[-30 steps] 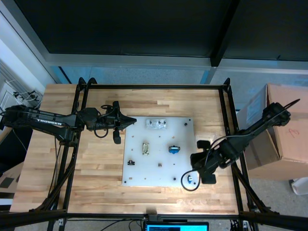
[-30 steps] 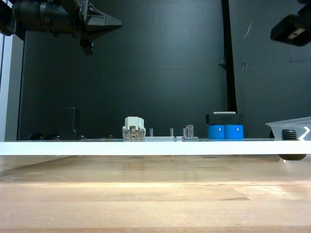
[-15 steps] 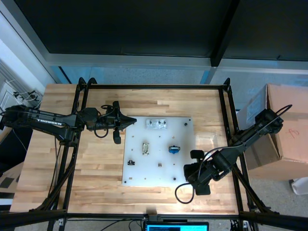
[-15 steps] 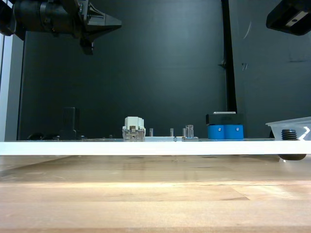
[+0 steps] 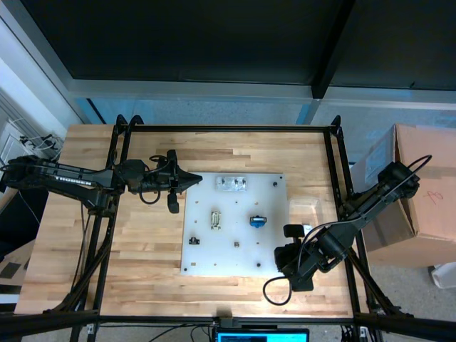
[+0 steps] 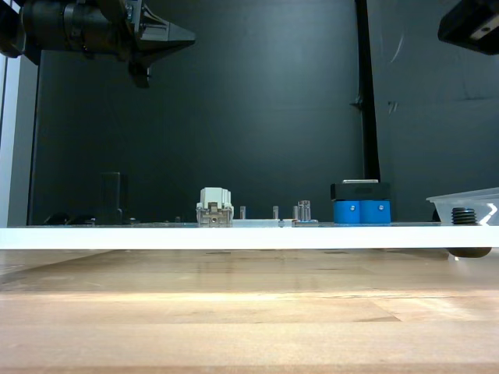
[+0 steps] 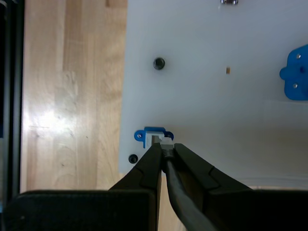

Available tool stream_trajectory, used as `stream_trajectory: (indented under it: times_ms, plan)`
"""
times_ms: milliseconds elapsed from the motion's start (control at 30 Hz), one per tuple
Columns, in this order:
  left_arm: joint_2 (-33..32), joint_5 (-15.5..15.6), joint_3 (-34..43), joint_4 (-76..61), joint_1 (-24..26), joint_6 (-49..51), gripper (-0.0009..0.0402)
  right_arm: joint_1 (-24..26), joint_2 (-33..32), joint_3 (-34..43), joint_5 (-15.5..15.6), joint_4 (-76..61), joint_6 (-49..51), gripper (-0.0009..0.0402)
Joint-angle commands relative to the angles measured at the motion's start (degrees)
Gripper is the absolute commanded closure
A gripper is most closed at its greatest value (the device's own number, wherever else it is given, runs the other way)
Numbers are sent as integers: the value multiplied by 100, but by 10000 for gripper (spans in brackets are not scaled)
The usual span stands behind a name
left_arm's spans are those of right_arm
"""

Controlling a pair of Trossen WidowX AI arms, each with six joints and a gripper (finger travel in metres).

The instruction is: Pick the RJ45 connector and install on the taskboard

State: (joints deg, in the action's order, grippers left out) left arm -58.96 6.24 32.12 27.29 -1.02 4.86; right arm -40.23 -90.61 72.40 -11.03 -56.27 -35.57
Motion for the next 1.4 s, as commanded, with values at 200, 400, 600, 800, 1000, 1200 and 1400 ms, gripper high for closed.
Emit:
stream_trajectory:
  times_ms: [200,400,600,800,1000,1200,1400]
  plan:
    - [-2,0,2,2,0,0,393,-20,-280,-111,24,267,160,393]
    - [0,0,2,2,0,0,393,-44,-284,-227,66,350,151,393]
    - [0,0,2,2,-2,-2,393,-76,-282,-286,59,450,173,393]
    - [-2,0,2,2,0,0,393,-94,-282,-295,52,452,175,393]
    - [-2,0,2,2,0,0,393,-103,-282,-337,50,505,175,393]
    - [0,0,2,2,0,0,393,-103,-282,-361,50,527,175,393]
    - [0,0,2,2,-2,0,393,-103,-282,-374,50,533,175,393]
